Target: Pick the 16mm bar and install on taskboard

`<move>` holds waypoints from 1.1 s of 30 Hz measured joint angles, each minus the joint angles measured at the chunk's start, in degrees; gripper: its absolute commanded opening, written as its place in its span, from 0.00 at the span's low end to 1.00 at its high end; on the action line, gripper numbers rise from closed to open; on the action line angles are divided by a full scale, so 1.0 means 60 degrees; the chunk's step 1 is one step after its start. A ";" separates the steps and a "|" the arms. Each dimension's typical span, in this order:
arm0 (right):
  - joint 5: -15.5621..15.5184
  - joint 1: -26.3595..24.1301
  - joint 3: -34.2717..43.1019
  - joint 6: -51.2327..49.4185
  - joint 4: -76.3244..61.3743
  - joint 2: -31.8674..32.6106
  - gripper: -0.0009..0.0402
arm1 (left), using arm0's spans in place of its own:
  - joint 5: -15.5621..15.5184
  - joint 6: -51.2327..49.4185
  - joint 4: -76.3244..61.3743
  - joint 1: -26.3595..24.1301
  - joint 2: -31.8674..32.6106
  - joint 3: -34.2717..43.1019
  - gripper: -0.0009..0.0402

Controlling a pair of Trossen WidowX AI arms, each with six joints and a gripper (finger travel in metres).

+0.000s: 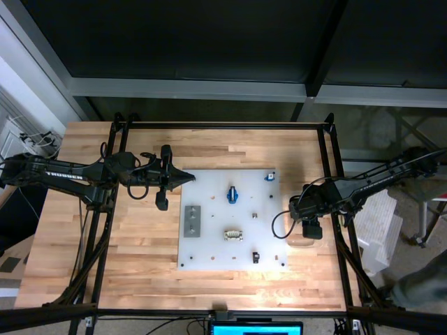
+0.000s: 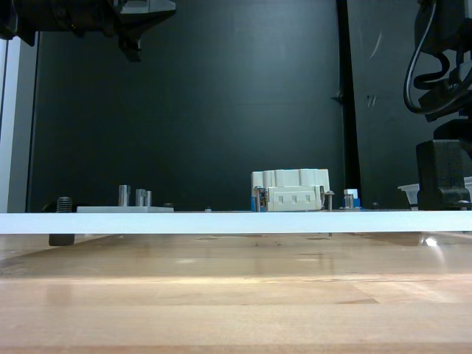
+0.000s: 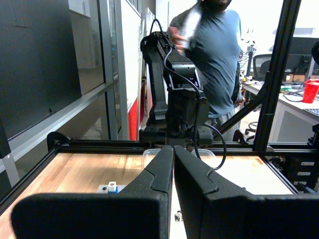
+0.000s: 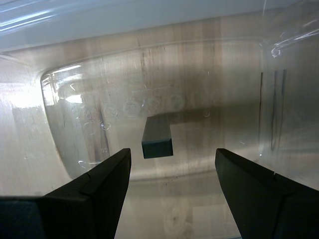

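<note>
a: right jaws first, quick.
b: spread wide, pinching nothing. they hang low over a clear tray (image 4: 214, 89) on the wooden surface (image 1: 140, 237), just beside the white taskboard (image 1: 209, 251).
a: 16mm bar?
b: the dark grey 16mm bar (image 4: 157, 137) lies free and flat on the tray floor. it's below the right jaws, between the two tips, touching neither. it is clear of any seat on the taskboard.
a: does the bar show in the high view?
b: no, the right arm (image 1: 363, 185) covers it. only a bit of tray shows past the jaws.
a: left jaws?
b: pressed together, tips meeting, nothing between them. they are raised well above the taskboard, over its far corner on the left arm (image 1: 63, 174) side, and point across toward the right arm.
a: how far is the bar from them?
b: well apart, with the whole taskboard between.
a: what's on the taskboard?
b: a grey block with upright posts (image 1: 191, 220), nearer the left jaws than the right. there's a blue part (image 1: 232, 195) about midway between the two pairs of jaws. a white connector (image 2: 291, 190) sits nearer the right jaws.
a: anything past the frame?
b: a person in a blue shirt (image 3: 214, 55) straight ahead of the left jaws, behind the right arm. a red cup (image 3: 310, 91) is on a desk beyond.
</note>
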 measured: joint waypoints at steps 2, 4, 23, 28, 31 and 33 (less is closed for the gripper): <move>0.0000 0.0000 -0.0022 0.0000 0.0007 0.0000 0.60 | 0.0004 0.0000 0.0000 0.0000 0.0000 0.0000 0.02; 0.0000 0.0000 -0.0073 0.0000 0.0062 0.0000 0.59 | 0.0004 0.0000 -0.0004 0.0000 0.0000 -0.0004 0.02; 0.0157 -0.0004 -0.0146 0.0127 0.0062 0.0000 0.41 | 0.0004 0.0000 0.0000 0.0000 0.0000 0.0000 0.02; 0.0339 -0.0004 -0.0142 0.0277 -0.0018 0.0000 0.21 | 0.0004 0.0000 -0.0004 0.0000 0.0000 -0.0004 0.02; 0.0335 -0.0004 -0.0138 0.0273 -0.0018 0.0000 0.09 | 0.0000 0.0000 0.0000 0.0000 0.0000 0.0000 0.02; 0.0331 -0.0004 -0.0138 0.0280 -0.0018 0.0000 0.01 | 0.0004 0.0000 -0.0004 0.0000 0.0000 0.0000 0.02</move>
